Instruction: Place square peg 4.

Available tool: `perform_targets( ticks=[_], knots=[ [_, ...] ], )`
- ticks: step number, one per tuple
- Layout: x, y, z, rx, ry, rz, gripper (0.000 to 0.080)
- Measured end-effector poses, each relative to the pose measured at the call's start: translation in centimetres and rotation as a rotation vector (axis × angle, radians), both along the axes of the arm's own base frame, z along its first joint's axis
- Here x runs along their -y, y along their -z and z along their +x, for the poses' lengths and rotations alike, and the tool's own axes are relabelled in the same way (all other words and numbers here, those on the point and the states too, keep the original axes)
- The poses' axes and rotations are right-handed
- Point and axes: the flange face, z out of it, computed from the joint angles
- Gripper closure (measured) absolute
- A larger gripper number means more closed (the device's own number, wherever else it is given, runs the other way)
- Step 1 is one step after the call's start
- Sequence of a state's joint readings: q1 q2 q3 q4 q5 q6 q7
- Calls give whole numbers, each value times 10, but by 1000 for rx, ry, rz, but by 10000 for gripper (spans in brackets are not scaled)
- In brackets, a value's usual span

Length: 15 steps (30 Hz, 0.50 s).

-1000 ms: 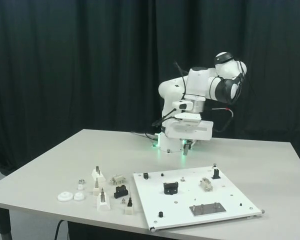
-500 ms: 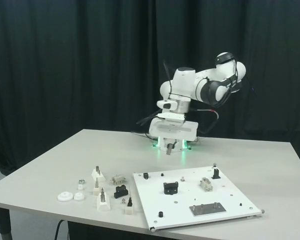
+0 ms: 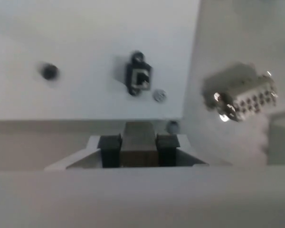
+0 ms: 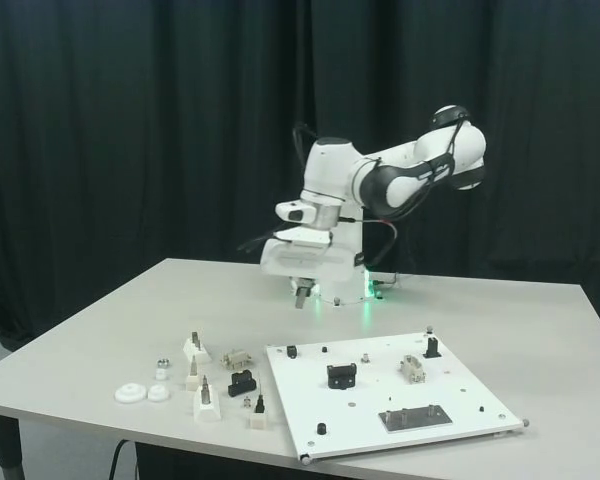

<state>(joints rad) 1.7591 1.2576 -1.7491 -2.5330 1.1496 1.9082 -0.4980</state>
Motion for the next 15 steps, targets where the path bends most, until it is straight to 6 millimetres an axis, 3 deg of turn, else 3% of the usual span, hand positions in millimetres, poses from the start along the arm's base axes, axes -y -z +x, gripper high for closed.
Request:
perform_targets(
  ticks=[15],
  knots=[
    [86, 4, -6, -51, 2, -6, 648]
  ],
)
